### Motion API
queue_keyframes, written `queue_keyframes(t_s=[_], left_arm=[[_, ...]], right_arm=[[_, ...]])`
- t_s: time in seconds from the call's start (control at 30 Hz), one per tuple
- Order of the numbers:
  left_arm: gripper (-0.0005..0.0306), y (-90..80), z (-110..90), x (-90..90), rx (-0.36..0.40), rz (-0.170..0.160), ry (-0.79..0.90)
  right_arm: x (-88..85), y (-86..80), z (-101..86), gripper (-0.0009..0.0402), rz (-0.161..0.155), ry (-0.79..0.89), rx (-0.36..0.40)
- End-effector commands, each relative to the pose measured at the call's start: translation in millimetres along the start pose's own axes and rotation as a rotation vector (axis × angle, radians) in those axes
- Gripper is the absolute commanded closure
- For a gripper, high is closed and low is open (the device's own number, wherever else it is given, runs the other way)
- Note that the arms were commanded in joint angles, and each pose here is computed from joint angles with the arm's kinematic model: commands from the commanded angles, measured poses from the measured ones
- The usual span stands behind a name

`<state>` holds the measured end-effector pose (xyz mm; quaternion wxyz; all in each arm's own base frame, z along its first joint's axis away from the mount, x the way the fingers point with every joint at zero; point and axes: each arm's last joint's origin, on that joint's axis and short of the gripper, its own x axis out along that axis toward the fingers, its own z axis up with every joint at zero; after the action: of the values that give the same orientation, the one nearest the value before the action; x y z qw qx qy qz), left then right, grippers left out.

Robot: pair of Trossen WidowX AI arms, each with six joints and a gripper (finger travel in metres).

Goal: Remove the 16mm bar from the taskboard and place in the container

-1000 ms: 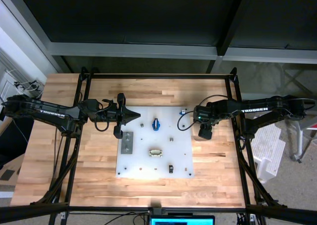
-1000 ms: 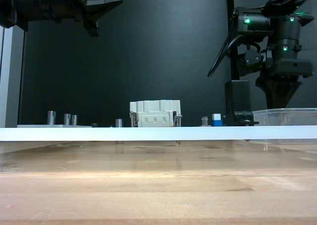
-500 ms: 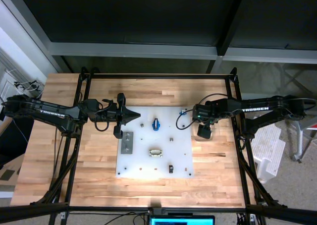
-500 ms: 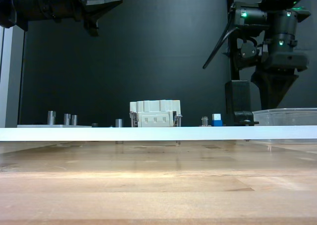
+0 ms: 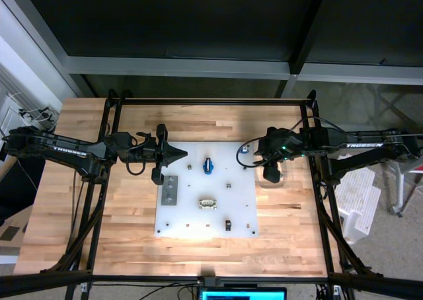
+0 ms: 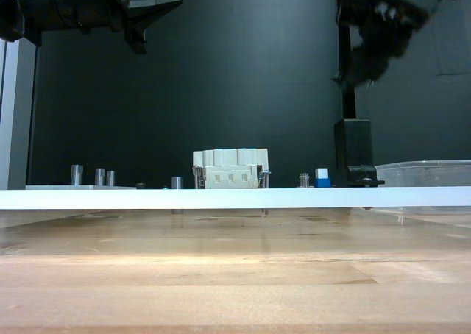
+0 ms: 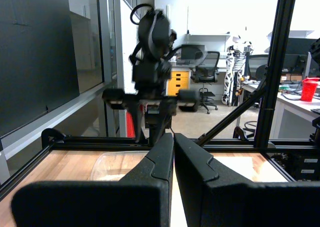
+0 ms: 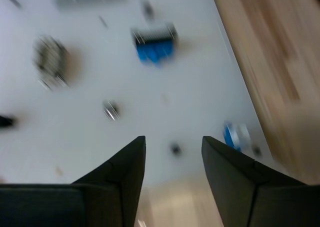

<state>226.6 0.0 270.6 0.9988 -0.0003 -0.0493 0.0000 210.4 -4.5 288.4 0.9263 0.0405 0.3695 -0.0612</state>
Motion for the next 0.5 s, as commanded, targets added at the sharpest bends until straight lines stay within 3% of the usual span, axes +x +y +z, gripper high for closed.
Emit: queue_keyframes(t_s=[0.03, 0.2, 0.5], left_arm=[[0.0300, 0.1, 0, 0.0, 0.000, 0.000, -0.001], [0.0300, 0.0, 0, 0.0, 0.000, 0.000, 0.000], [0.0300, 0.0, 0, 0.0, 0.000, 0.000, -0.001]], right_arm=[[-1.8, 9.9, 11.0, 0.0272, 0.043, -0.128, -0.017], [-1.4, 16.3, 24.7, 0.0302, 0.079, -0.312, -0.039], [4.9, 17.8, 29.4, 0.0350, 0.085, -0.560, -0.102]])
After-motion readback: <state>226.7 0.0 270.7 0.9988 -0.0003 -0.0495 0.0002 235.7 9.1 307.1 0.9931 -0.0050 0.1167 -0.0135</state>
